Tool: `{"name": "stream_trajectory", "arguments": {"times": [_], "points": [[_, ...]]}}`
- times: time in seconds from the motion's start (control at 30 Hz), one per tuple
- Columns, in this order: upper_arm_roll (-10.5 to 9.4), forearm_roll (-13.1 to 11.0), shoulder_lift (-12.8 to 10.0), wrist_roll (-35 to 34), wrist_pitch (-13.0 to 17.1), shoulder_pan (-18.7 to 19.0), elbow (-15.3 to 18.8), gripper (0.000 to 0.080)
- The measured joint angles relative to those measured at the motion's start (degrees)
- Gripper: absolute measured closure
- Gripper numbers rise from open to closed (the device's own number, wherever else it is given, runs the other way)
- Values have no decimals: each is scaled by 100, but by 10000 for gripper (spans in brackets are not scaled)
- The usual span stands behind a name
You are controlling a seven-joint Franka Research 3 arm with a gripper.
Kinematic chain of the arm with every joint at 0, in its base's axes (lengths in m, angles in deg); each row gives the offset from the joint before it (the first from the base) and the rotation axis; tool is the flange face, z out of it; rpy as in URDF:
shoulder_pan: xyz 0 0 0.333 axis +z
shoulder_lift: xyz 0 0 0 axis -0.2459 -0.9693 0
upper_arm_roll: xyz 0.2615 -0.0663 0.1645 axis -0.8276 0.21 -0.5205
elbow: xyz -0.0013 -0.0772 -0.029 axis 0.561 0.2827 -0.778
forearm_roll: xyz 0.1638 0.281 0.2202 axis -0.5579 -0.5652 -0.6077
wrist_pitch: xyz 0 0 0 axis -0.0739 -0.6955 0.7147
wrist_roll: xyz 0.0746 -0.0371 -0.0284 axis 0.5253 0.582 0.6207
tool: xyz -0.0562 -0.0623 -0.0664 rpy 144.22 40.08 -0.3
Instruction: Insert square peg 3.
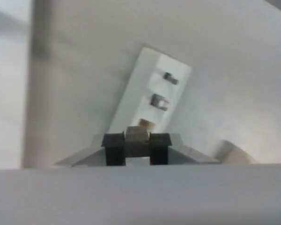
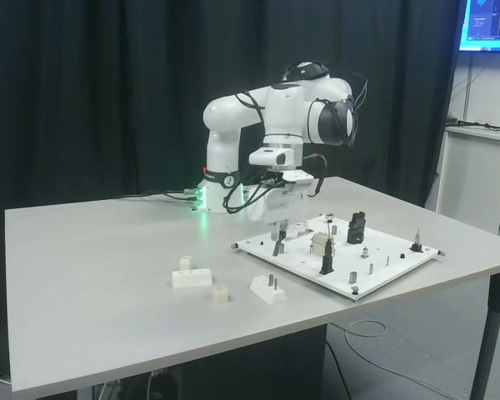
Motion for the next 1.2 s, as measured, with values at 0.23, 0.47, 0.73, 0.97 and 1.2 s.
{"name": "stream_trajectory", "arguments": {"times": [0.23,0.47,0.73,0.97,1.2], "points": [[148,4,-44,-1,-517,70,14,696],[269,6,-51,-76,-952,151,71,696],[280,-10,-97,-392,-1282,254,181,696],[285,-73,-111,-651,-1467,386,316,696],[298,-154,-111,-1019,-1507,526,447,696]]}}
